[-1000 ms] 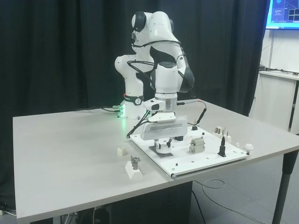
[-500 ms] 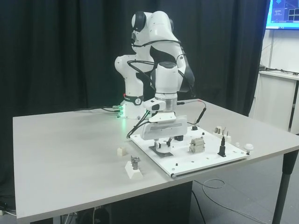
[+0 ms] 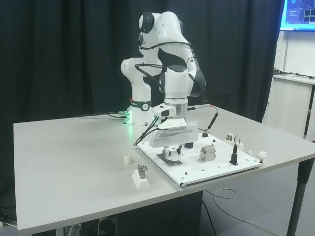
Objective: Insert large gear.
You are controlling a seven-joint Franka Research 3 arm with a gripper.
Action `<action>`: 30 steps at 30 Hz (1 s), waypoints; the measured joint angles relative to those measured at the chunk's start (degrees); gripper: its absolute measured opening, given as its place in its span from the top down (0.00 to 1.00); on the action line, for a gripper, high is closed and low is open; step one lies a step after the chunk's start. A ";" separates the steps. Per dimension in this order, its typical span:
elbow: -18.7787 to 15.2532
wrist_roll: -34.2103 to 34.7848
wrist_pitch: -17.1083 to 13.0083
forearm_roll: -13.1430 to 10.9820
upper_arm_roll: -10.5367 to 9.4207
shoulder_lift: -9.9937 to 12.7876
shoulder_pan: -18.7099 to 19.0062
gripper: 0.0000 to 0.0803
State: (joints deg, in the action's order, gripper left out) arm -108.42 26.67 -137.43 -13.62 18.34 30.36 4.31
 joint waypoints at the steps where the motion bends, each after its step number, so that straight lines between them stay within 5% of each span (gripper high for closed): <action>1: 0.00 0.00 -0.05 0.00 0.00 0.02 0.00 0.59; 30: 0.01 -3.38 0.19 0.07 0.12 0.18 -0.04 0.59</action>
State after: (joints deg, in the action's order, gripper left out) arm -108.40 23.28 -137.24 -13.56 18.46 30.54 4.27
